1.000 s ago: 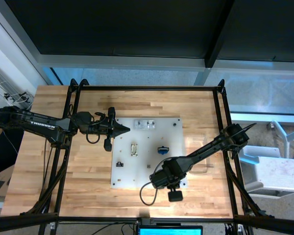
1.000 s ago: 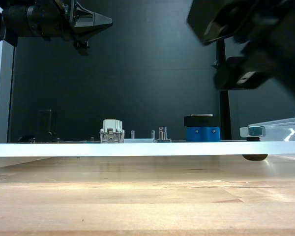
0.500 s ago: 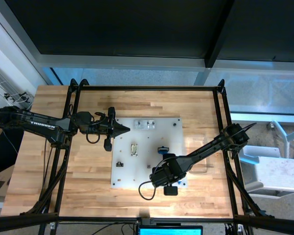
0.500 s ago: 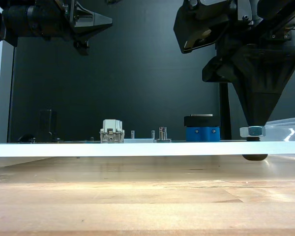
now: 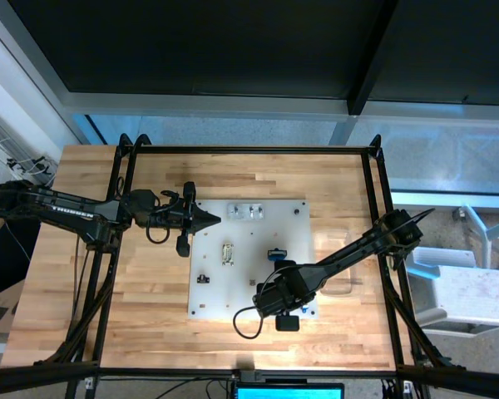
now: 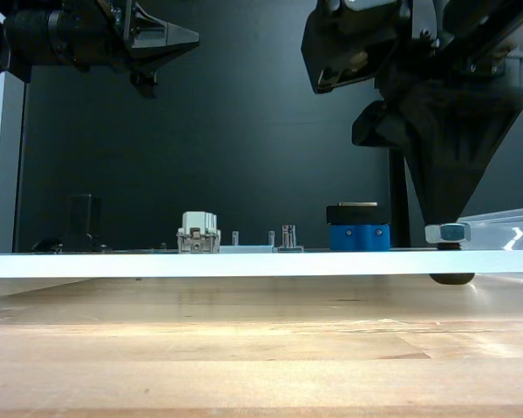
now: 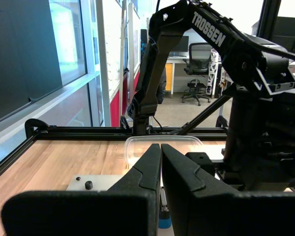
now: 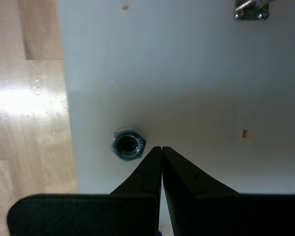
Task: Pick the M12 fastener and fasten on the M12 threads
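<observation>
Shiny silver metal nut (image 8: 129,144); smooth matt white board (image 8: 196,73); glossy wood table (image 8: 24,98); matt black plastic left gripper (image 7: 161,147) and right gripper (image 8: 162,148).

The left gripper (image 5: 216,219) is black. It is at the middle left of the high view, by the edge of the white board (image 5: 233,291). The right gripper (image 6: 442,218) is black too. It is at the right of the low view, with its tip just above the silvery-grey nut (image 6: 447,232). The nut has a dark hole. The table (image 5: 150,283) is light brown wood with pale and darker stripes. One block (image 6: 358,237) is bright blue with a black top. The black right arm (image 7: 214,29) has white letters.
</observation>
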{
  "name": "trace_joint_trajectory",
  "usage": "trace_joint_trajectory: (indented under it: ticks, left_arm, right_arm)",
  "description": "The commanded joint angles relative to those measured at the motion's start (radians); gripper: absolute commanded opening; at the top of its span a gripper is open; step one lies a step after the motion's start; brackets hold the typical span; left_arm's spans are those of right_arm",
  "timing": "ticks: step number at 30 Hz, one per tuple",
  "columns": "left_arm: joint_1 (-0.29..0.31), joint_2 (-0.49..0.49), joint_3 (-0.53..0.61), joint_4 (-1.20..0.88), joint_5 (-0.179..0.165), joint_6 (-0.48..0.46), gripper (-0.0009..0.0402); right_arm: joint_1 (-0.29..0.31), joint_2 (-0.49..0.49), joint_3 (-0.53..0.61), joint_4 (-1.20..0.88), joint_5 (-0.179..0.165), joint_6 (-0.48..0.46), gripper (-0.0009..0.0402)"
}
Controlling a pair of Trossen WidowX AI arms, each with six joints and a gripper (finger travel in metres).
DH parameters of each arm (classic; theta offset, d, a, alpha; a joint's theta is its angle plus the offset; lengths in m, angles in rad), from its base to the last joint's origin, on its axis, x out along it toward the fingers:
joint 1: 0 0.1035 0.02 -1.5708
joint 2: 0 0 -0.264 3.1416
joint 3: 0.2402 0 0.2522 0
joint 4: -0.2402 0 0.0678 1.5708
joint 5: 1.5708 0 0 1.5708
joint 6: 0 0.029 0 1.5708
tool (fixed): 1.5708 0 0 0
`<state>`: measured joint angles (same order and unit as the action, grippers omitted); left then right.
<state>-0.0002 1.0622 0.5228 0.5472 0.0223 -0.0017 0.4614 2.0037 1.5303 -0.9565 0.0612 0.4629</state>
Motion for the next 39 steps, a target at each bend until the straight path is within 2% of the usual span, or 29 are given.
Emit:
trace_joint_trajectory:
  ticks: [1,2,3,4,6,7,8,9,10,14,15,18,19,24,27,29,39]
  left_arm:
    - [0.000,0.000,0.000,0.000,0.000,0.000,0.0000]
    - [0.000,0.000,0.000,0.000,0.000,0.000,0.0000]
    - [0.000,0.000,0.000,0.000,0.000,0.000,0.0000]
    - [0.000,0.000,0.000,0.000,0.000,0.000,0.0000]
    - [0.000,0.000,0.000,0.000,0.000,0.000,0.0000]
    - [0.000,0.000,0.000,0.000,0.000,0.000,0.0000]
    - [0.000,0.000,0.000,0.000,0.000,0.000,0.0000]
    - [0.000,0.000,0.000,0.000,0.000,0.000,0.0000]
    - [0.000,0.000,0.000,0.000,0.000,0.000,0.0000]
    - [0.000,0.000,0.000,0.000,0.000,0.000,0.0000]
    - [0.000,0.000,0.000,0.000,0.000,0.000,0.0000]
    - [0.000,0.000,0.000,0.000,0.000,0.000,0.0000]
    - [0.000,-0.001,0.000,0.002,0.000,0.000,0.0000]
    - [0.000,0.000,0.000,-0.001,0.000,0.000,0.0000]
    - [0.000,0.000,0.000,0.002,0.000,0.000,0.0000]
    - [0.000,0.000,0.000,0.000,0.000,0.000,0.0000]
    - [0.000,0.000,0.000,-0.001,0.000,0.000,0.0000]
  right_arm:
    - [0.001,0.000,-0.010,0.019,-0.011,0.001,0.0000]
    - [0.001,0.000,-0.010,0.020,-0.019,0.001,0.0000]
    - [0.001,0.000,-0.009,0.019,-0.052,-0.002,0.0000]
    - [0.001,0.000,-0.008,0.019,-0.111,-0.018,0.0000]
    - [0.001,-0.003,-0.005,0.018,-0.284,-0.074,0.0000]
    - [0.001,-0.007,-0.005,0.018,-0.357,-0.096,0.0000]
    - [0.001,-0.007,-0.005,0.018,-0.405,-0.106,0.0000]
    - [0.001,-0.007,-0.005,0.014,-0.412,-0.105,0.0000]
    - [0.001,-0.010,-0.005,0.009,-0.399,-0.101,0.0000]
    - [0.001,-0.013,-0.005,0.003,-0.300,-0.077,0.0000]
    - [0.001,-0.013,-0.005,0.003,-0.285,-0.074,0.0000]
    - [0.001,-0.016,-0.004,0.005,-0.276,-0.053,0.0000]
    - [0.001,-0.018,-0.002,0.005,-0.256,-0.046,0.0000]
    - [0.000,-0.024,0.002,-0.004,-0.106,-0.020,0.0000]
    - [-0.002,-0.024,0.002,-0.005,-0.050,-0.007,0.0000]
    - [-0.003,-0.018,0.001,-0.002,-0.034,-0.007,0.0000]
    - [-0.004,-0.016,-0.019,0.032,-0.026,-0.007,0.0000]
